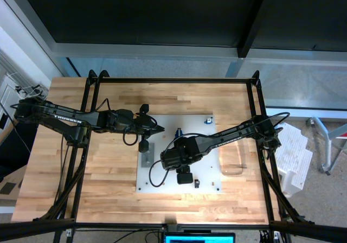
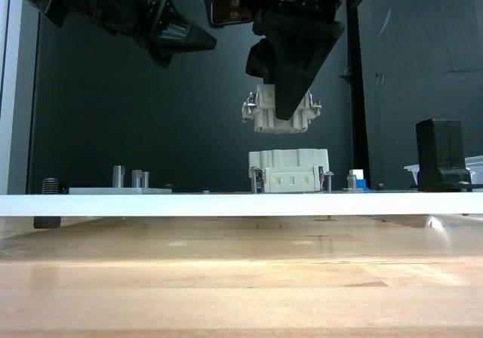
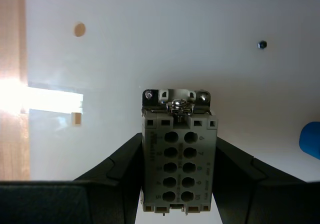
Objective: Pick the HAN10E connector and install on the hub
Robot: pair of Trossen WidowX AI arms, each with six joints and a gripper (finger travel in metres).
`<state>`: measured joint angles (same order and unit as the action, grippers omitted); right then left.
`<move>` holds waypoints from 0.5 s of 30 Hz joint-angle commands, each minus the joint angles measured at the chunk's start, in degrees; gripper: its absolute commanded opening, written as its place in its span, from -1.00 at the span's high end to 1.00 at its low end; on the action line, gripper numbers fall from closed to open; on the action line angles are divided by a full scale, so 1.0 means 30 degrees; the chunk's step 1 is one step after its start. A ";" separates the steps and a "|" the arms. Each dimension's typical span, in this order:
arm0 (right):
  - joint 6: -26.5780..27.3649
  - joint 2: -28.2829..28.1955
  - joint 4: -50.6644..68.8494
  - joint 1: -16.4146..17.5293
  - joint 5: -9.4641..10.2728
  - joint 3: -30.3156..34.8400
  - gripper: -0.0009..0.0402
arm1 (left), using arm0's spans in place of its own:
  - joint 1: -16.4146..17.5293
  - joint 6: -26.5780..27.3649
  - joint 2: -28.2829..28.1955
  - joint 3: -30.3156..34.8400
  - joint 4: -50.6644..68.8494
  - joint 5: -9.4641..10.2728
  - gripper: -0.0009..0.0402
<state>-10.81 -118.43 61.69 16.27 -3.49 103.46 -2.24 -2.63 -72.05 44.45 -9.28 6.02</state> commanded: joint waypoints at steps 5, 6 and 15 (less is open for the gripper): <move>-0.0095 0.0007 -0.0204 -0.0007 0.0000 -0.0175 0.44 | 0.0000 -0.0007 -0.0015 0.0007 0.0000 -0.0007 0.88; -0.0109 0.0007 -0.0255 0.0000 0.0000 -0.0248 0.44 | 0.0007 -0.0007 -0.0015 0.0007 0.0000 -0.0007 0.88; -0.0240 0.0007 -0.0780 0.0080 -0.0007 -0.0889 0.44 | 0.0000 -0.0007 -0.0015 0.0007 0.0000 -0.0007 0.88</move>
